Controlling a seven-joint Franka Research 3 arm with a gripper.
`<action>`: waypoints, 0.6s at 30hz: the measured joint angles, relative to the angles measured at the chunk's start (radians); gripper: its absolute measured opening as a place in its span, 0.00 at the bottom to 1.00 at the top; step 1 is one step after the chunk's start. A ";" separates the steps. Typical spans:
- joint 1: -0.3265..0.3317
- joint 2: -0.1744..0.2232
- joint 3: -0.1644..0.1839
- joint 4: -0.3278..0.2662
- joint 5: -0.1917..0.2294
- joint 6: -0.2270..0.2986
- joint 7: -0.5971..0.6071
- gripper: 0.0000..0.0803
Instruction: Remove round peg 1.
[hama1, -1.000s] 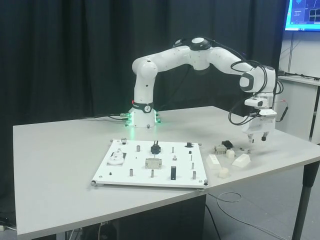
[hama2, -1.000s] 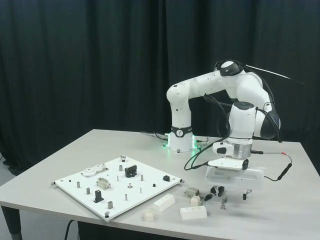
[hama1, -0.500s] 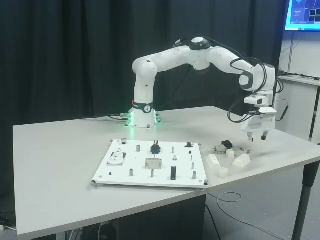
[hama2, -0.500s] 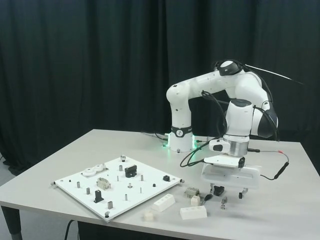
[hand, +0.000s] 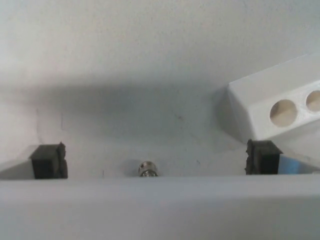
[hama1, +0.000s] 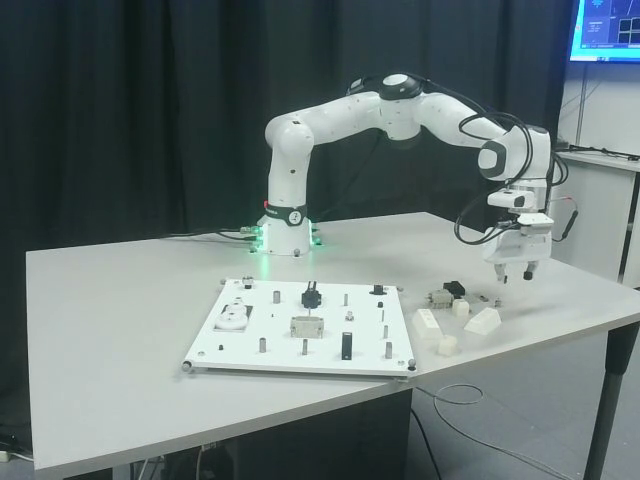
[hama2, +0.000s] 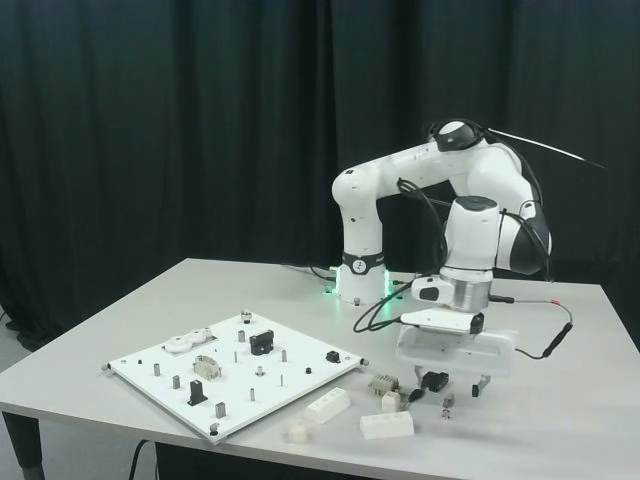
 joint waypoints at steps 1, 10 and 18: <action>-0.001 0.000 0.000 0.001 0.000 0.000 0.000 1.00; -0.009 0.000 -0.004 0.003 0.000 0.000 -0.002 1.00; -0.027 0.000 -0.018 0.001 -0.009 -0.005 0.012 1.00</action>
